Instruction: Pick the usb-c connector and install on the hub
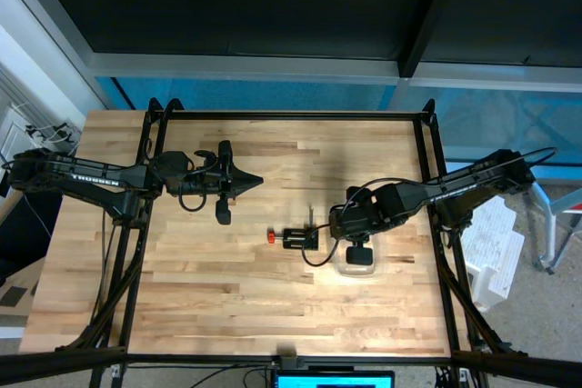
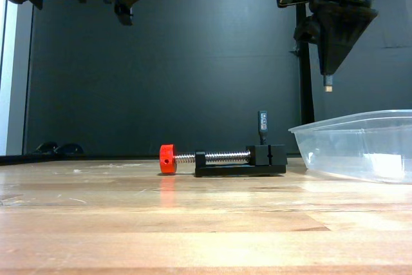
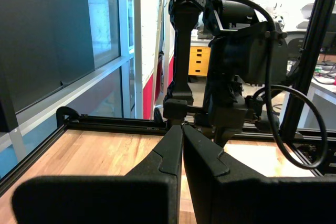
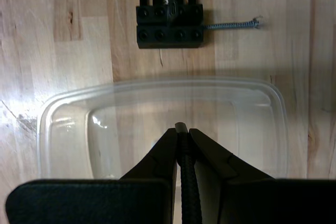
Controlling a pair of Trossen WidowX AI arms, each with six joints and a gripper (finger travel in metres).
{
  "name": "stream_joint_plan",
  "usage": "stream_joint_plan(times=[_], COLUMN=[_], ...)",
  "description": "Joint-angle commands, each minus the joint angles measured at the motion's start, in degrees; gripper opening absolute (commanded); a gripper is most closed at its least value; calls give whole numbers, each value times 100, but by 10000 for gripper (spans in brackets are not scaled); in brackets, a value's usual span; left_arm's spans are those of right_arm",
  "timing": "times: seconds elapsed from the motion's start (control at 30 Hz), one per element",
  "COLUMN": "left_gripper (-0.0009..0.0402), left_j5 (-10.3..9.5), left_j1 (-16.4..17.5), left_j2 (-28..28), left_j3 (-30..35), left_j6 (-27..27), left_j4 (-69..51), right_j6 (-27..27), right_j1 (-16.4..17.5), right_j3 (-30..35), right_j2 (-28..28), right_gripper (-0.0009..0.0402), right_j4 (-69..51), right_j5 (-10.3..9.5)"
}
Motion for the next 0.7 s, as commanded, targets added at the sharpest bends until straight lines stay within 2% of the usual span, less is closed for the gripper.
stream_joint_plan(times=[0.03, 0.7], left_gripper=[0, 0], left_j5=[0, 0], left_j1=[0, 2], left_j2=[2, 2], left_j3=[0, 0], left_j6=[2, 2], left_j4=[2, 2], right_j6=[-48, -306], right_j1=[-37, -269], right_j3=[122, 1054], right_j2=[138, 1058], right_gripper=[0, 0], right_j4=[15, 48], right_j5=[4, 0])
